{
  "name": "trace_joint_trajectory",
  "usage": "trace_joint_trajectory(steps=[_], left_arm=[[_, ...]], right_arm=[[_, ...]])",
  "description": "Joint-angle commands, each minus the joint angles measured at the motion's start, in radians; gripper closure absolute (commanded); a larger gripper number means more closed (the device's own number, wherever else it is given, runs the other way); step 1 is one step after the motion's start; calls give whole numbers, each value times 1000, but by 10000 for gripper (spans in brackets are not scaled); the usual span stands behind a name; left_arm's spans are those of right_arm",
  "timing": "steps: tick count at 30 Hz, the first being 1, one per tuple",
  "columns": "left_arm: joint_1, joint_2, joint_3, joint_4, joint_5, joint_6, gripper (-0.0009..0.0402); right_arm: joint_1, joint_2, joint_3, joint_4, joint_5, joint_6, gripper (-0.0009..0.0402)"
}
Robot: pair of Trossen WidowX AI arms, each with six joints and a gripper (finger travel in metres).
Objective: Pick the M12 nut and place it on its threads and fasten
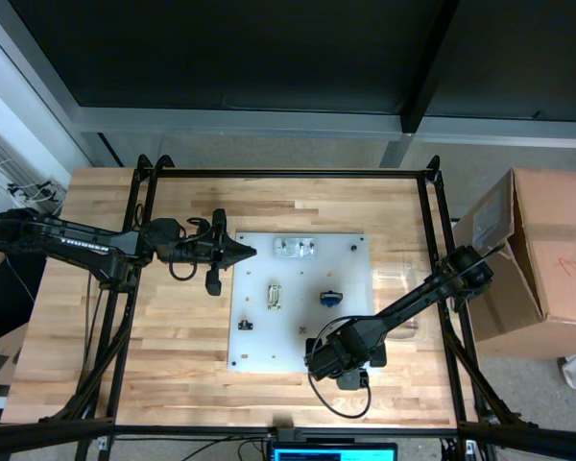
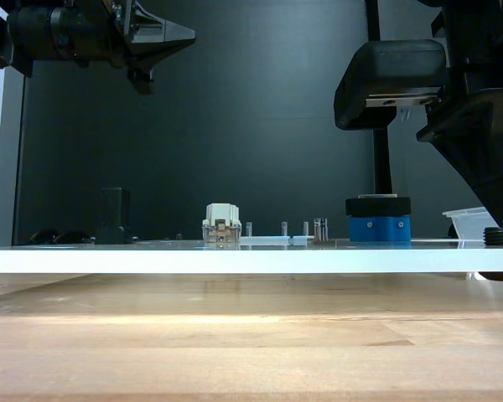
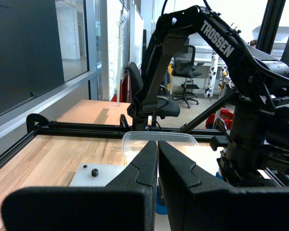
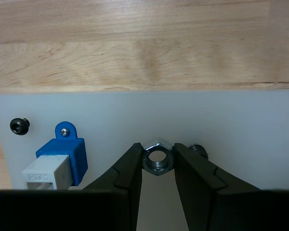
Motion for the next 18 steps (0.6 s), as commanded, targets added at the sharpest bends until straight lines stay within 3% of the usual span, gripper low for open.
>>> trace_joint_trajectory(steps=[1,18], left_arm=[[0,0,0,0,0,0,393],[0,0,0,0,0,0,393]], right_arm=[[0,0,0,0,1,0,366],[1,-41,1,-13,3,-1,366]])
